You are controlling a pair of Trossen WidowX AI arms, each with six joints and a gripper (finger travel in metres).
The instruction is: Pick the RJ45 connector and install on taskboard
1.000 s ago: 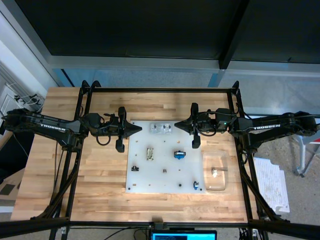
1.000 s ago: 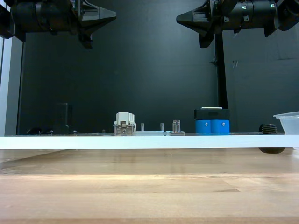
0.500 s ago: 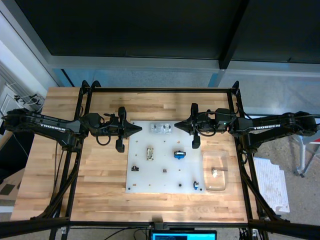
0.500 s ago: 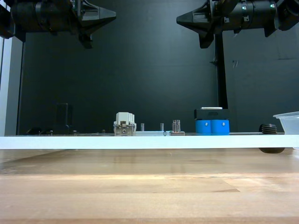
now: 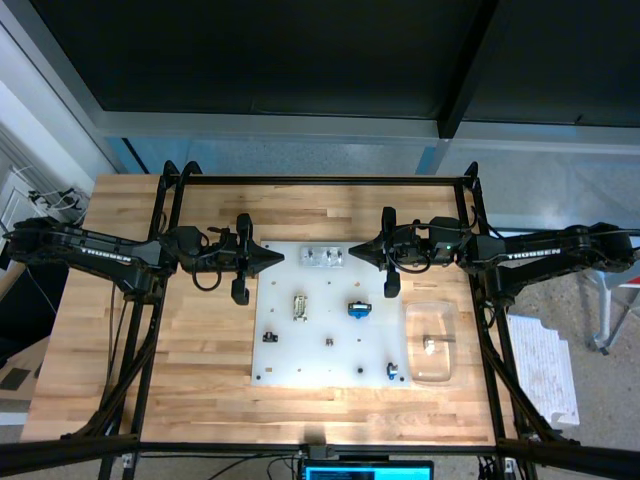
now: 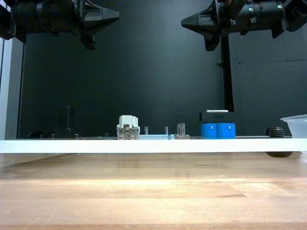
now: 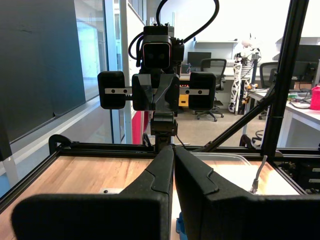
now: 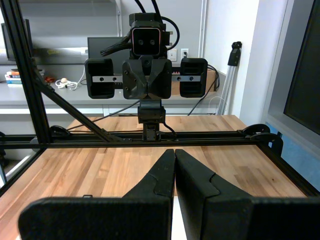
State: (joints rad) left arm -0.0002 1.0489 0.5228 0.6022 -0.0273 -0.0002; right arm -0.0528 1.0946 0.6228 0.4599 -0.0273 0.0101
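Lower right of both clenched tools hovering mid-frame, the jack (image 5: 393, 372) is lying nearer the right tool (image 5: 352, 249) than the left tool (image 5: 283, 257).

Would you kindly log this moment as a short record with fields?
left claw: shut, raised near the board's far left corner
right claw: shut, raised above its far right part
tray: right of the board, pale block inside
jack: board's near right corner
connector: cannot tell whether seated or in tray
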